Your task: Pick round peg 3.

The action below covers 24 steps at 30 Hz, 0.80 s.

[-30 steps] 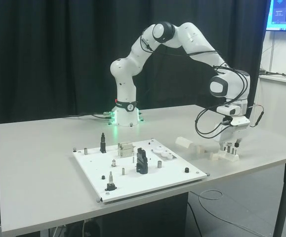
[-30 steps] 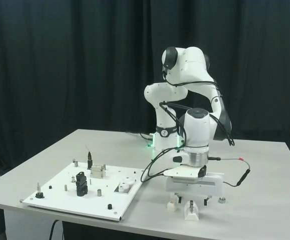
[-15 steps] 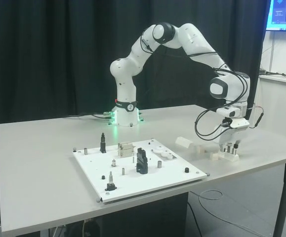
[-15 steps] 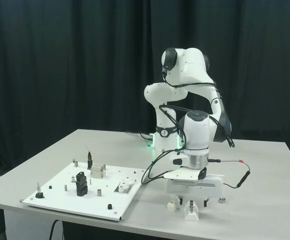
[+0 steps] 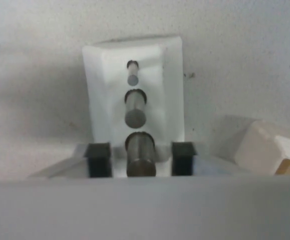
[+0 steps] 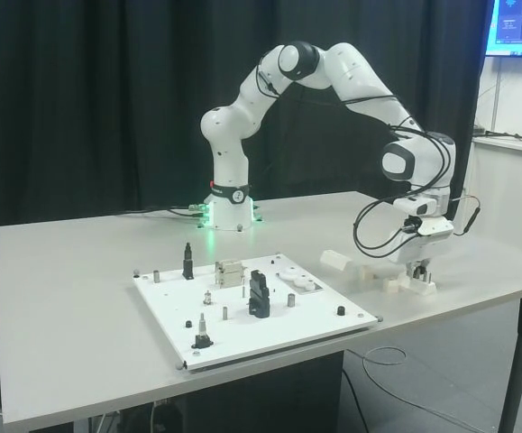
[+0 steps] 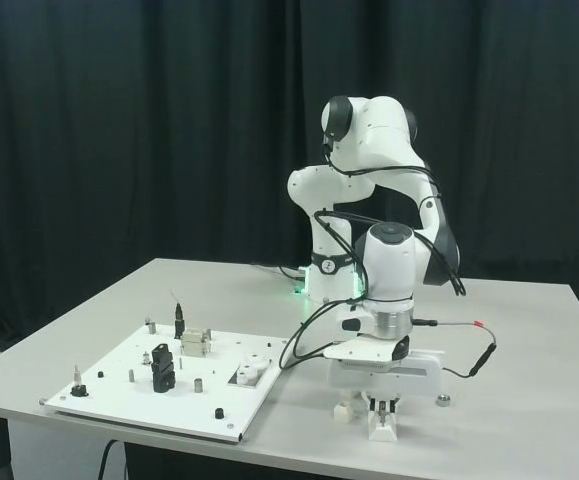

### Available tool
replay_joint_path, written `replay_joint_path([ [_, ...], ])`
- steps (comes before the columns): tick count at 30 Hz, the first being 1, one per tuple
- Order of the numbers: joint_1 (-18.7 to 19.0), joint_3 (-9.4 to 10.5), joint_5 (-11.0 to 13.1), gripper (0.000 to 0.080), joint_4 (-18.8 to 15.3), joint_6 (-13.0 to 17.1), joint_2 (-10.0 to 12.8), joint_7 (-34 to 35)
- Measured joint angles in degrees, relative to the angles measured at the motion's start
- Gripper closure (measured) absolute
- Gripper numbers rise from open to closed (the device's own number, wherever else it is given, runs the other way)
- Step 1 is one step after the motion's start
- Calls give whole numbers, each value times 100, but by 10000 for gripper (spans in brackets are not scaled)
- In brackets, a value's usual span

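Note:
A white holder (image 5: 104, 100) on the grey table carries three upright grey round pegs in a row: a thin one (image 5: 132, 76), a middle one (image 5: 134, 111) and the thickest one (image 5: 140, 150). My gripper (image 5: 141, 160) is open and low over the holder. Its black fingertips (image 5: 98, 160) stand either side of the thickest peg with a small gap on each side. In the room views the gripper (image 6: 419, 269) (image 7: 381, 408) hangs straight down onto the holder (image 6: 416, 287) (image 7: 381, 430) near the table's front right edge.
A white assembly board (image 6: 328, 329) (image 7: 104, 400) with black and grey parts lies at the table's middle. White blocks (image 6: 342, 263) (image 5: 265, 147) sit beside the holder, and a small ring (image 7: 443, 401) lies close by. The table's edge runs just past the holder.
The arm has come down, and the gripper has dropped from above the holder to the level of the pegs. Nothing on the table has moved.

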Motion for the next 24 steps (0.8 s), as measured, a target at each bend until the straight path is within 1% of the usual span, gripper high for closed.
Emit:
replay_joint_path([
  [8,-1,9,9,436,27,-5,2,0],
  [9,-1,10,11,691,35,-10,2,1],
  [18,-2,11,29,691,149,-180,3,65],
  [24,-1,2,29,691,307,-465,-13,111],
])
